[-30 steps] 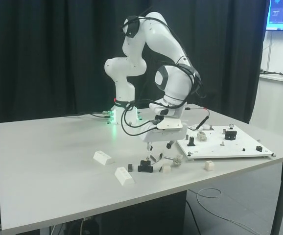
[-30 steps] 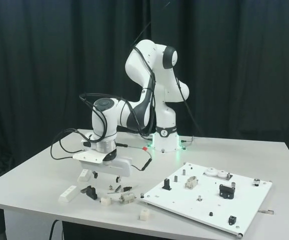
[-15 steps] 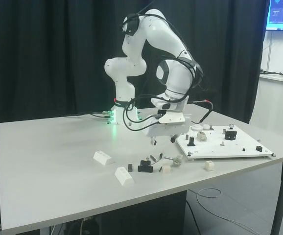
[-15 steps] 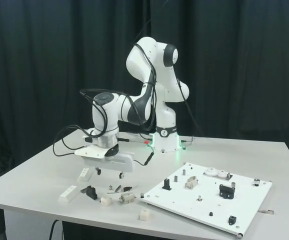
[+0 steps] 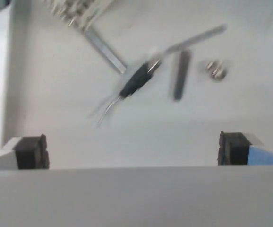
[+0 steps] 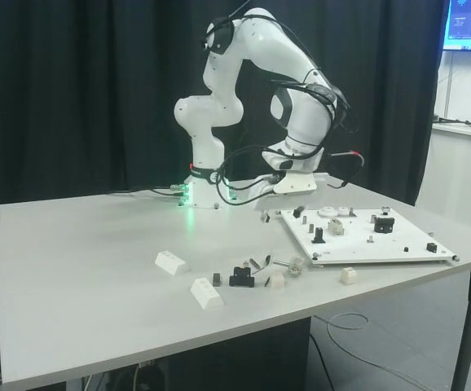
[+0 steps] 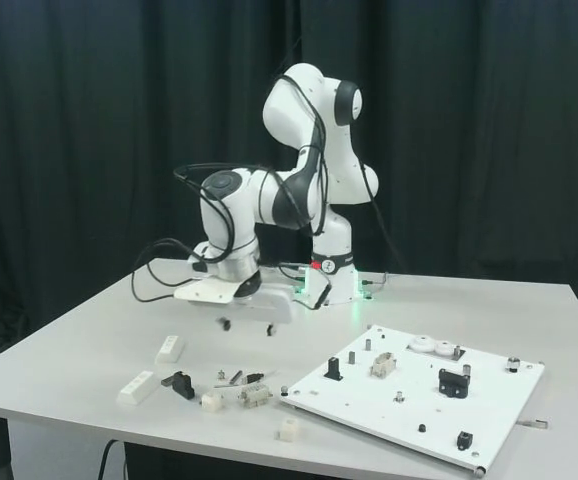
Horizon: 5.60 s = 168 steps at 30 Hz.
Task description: Remove square peg 3.
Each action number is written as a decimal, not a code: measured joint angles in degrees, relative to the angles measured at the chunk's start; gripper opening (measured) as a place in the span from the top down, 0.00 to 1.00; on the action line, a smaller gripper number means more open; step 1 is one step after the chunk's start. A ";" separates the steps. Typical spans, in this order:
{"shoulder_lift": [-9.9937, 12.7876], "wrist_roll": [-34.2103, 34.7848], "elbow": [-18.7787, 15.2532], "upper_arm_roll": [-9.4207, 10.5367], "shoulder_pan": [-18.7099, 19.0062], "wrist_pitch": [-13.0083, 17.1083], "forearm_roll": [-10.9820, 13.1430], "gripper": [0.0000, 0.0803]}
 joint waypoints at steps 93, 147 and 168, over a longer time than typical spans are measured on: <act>-11.93 31.79 -37.84 5.83 15.09 40.15 7.64 0.00; -12.25 35.44 -38.64 5.88 15.65 40.95 4.94 0.85; -18.08 35.49 -38.02 5.49 15.70 34.26 2.76 0.85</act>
